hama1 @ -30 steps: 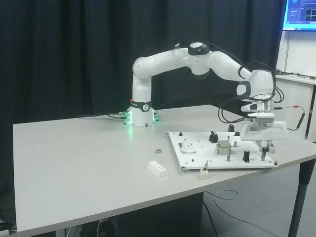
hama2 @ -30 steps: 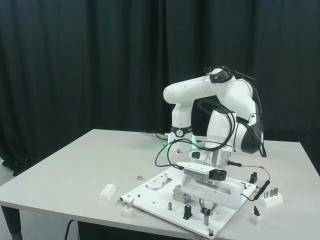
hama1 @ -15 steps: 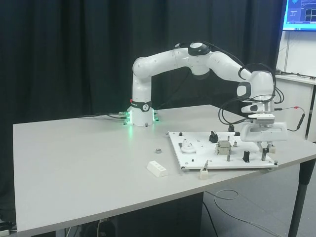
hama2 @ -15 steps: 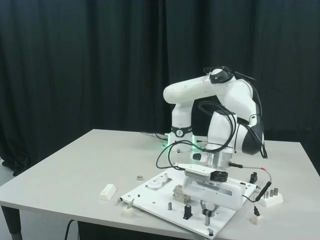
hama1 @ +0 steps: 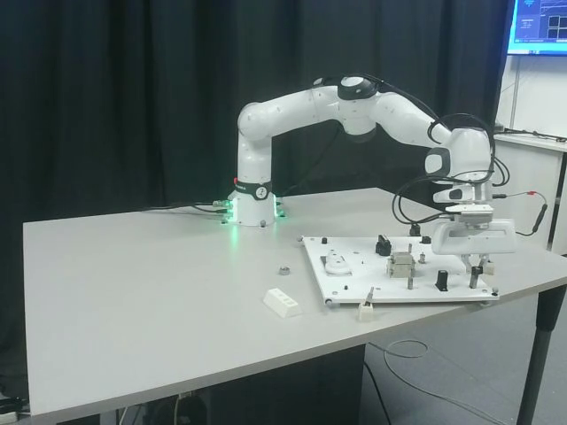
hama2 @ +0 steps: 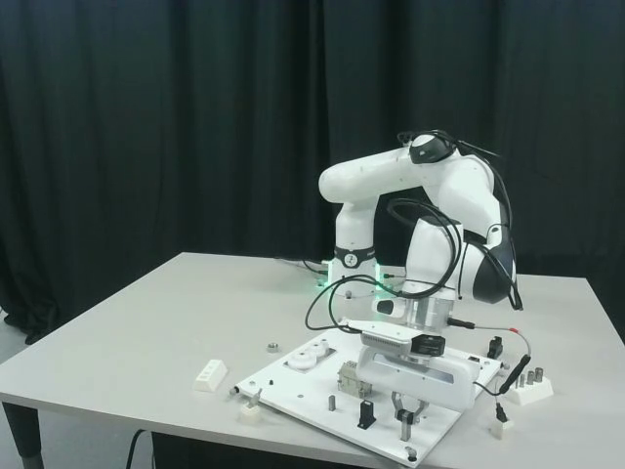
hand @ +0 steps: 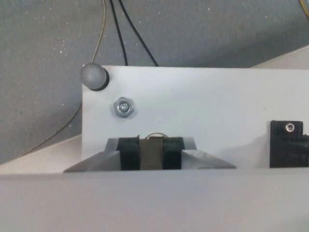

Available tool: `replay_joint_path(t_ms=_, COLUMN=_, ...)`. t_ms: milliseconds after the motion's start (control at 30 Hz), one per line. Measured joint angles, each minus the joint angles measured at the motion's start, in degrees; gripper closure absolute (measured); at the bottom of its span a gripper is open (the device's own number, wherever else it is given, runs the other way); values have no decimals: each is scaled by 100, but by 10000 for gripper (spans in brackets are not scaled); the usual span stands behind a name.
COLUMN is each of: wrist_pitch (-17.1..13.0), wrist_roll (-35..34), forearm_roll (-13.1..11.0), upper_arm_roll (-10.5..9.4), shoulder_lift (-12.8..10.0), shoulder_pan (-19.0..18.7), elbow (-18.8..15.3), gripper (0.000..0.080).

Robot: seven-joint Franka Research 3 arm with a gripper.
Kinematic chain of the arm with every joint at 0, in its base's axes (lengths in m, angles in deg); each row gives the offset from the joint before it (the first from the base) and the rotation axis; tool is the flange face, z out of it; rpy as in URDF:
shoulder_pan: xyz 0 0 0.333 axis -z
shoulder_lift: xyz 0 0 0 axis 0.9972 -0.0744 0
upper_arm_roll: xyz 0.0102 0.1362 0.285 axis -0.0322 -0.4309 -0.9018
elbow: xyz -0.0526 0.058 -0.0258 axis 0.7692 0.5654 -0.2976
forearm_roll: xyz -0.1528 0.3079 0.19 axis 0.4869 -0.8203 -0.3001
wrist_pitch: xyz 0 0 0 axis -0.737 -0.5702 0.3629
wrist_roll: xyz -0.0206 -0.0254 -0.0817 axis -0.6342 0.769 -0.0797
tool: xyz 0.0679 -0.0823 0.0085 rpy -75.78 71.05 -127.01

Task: Insert square peg 4.

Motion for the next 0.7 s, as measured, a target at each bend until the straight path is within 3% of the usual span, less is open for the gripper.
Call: replay_joint_path(t_ms=700, wrist_pitch=-1, wrist_roll=-16, forearm_roll=0, upper_arm_roll=-2, shoulder_lift=1, shoulder_pan=56, elbow=-1, gripper=708)
